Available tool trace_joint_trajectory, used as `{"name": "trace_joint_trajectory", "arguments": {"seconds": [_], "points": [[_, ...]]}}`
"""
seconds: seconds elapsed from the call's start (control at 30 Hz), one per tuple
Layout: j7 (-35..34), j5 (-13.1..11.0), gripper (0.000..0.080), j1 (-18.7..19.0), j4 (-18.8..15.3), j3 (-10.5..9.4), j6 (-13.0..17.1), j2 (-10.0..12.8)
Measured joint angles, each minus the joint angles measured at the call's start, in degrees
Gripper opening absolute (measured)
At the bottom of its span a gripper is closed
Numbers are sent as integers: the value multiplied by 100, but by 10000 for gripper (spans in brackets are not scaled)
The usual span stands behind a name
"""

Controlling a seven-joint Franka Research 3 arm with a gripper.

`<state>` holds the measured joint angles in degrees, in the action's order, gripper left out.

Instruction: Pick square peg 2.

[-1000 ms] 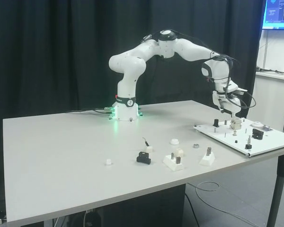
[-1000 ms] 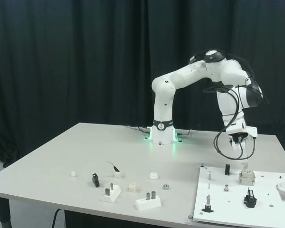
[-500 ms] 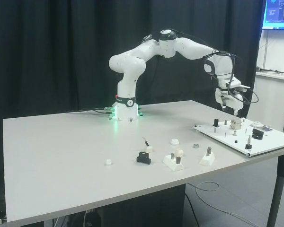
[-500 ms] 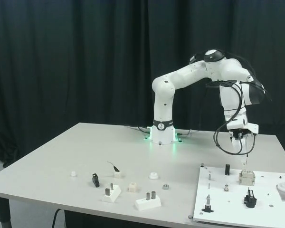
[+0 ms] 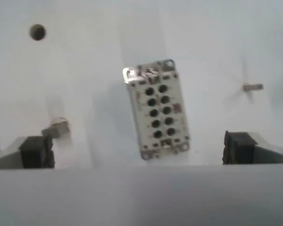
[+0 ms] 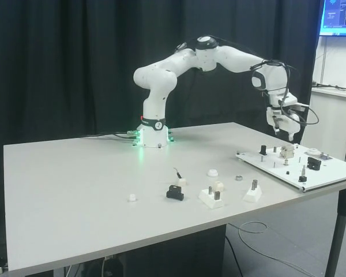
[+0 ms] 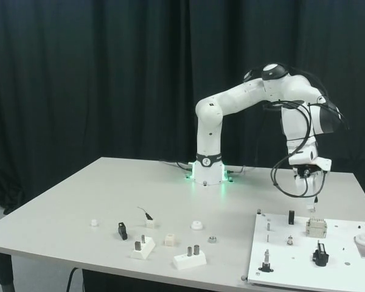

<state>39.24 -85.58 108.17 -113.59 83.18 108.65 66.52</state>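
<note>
White hand [image 7: 312, 201] above connector [image 5: 156, 108]; peg unidentifiable.

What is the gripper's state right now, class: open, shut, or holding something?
Gripper: open and empty, hanging above the multi-pin connector on the white board.

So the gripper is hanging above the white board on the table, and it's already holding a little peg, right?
Not quite. The gripper does hang above the white board, but it holds nothing: in the wrist view both fingertips stand apart with only the board and a connector block far below between them.
</note>
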Motion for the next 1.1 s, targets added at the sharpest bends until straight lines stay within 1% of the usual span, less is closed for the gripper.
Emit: {"name": "trace_joint_trajectory", "arguments": {"seconds": [0.13, 0.37, 0.53, 0.7, 0.9, 1.1], "points": [[-171, 87, 800, -144, 83, -1, 23, 52], [-408, 276, 800, -453, 226, -1, 151, 167], [-417, 491, 800, -707, 314, -1, 256, 204], [-416, 767, 800, -1000, 389, 1, 325, 206], [-366, 1087, 800, -1363, 473, 1, 331, 206], [-360, 1323, 800, -1707, 486, 1, 301, 206]]}}
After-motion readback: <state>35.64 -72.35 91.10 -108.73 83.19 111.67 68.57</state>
